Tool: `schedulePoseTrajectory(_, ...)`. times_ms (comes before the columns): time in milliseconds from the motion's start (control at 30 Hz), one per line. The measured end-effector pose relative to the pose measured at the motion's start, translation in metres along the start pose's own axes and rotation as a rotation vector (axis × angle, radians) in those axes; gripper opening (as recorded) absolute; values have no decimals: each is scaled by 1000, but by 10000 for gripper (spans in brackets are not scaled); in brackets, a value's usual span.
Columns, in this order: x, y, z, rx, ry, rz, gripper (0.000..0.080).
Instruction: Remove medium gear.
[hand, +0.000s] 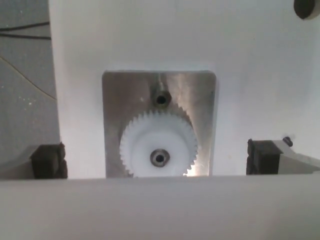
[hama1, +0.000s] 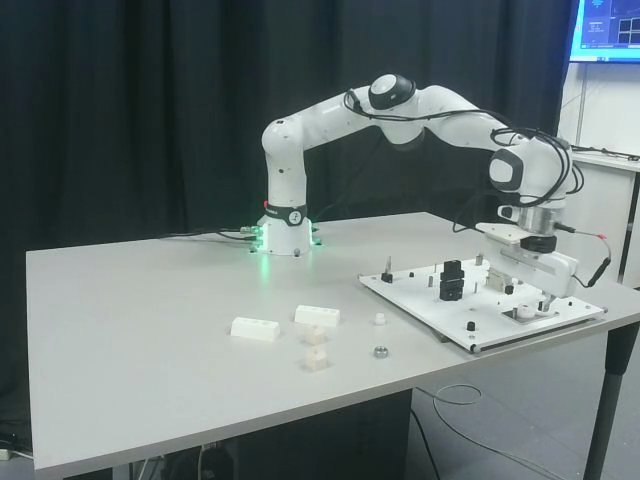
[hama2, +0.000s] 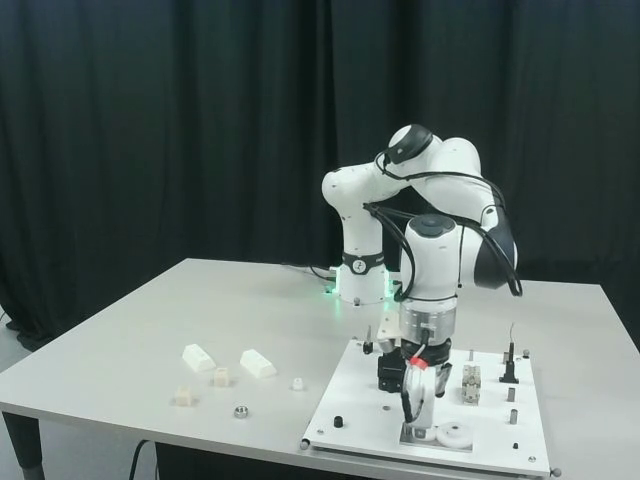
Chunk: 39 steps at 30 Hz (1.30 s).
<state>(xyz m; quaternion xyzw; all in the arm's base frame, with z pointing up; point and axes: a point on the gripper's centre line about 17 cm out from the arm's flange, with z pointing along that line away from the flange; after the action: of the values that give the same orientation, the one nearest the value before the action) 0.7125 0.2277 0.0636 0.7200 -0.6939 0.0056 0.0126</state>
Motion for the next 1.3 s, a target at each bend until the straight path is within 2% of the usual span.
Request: schedulePoseTrajectory(1300, -9, 10, 21, -22, 13, -18, 800)
